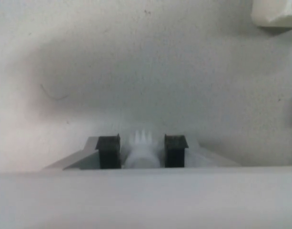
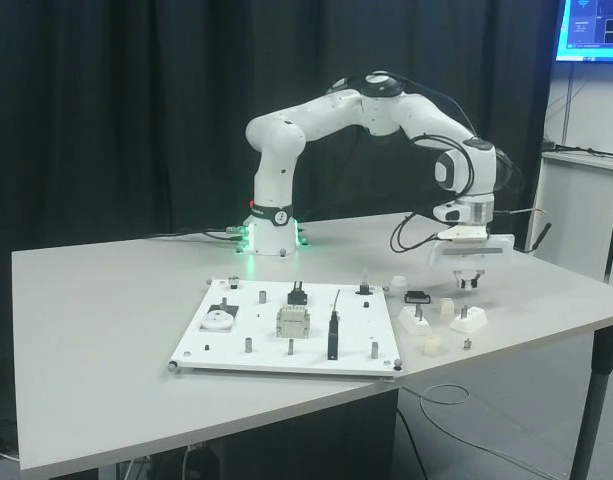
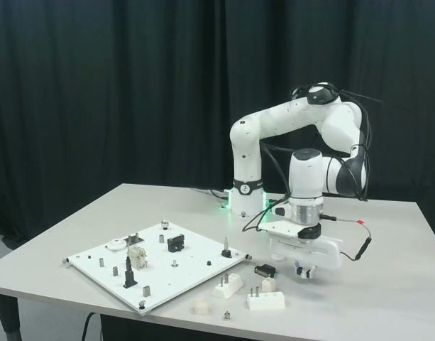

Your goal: Insert small gear.

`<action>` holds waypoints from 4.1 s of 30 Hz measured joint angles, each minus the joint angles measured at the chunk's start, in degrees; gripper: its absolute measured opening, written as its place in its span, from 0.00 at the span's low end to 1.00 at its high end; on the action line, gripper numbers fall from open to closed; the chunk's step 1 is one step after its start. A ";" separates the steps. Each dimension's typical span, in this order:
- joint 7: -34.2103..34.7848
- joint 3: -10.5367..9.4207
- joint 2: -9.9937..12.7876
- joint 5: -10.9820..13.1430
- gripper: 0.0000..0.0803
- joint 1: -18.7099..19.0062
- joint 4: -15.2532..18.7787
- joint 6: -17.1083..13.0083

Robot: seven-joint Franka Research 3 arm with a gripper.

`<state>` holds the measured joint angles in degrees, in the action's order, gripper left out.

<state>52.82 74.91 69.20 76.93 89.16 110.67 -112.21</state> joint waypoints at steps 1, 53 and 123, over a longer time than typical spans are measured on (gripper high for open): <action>0.00 0.18 -0.01 -0.04 0.25 0.02 0.00 0.18; 0.00 2.43 0.00 -2.60 0.24 0.12 0.22 -0.23; -52.13 18.97 1.53 -4.78 0.24 -30.02 20.98 0.56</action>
<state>0.69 93.89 70.73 72.14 59.14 131.66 -111.65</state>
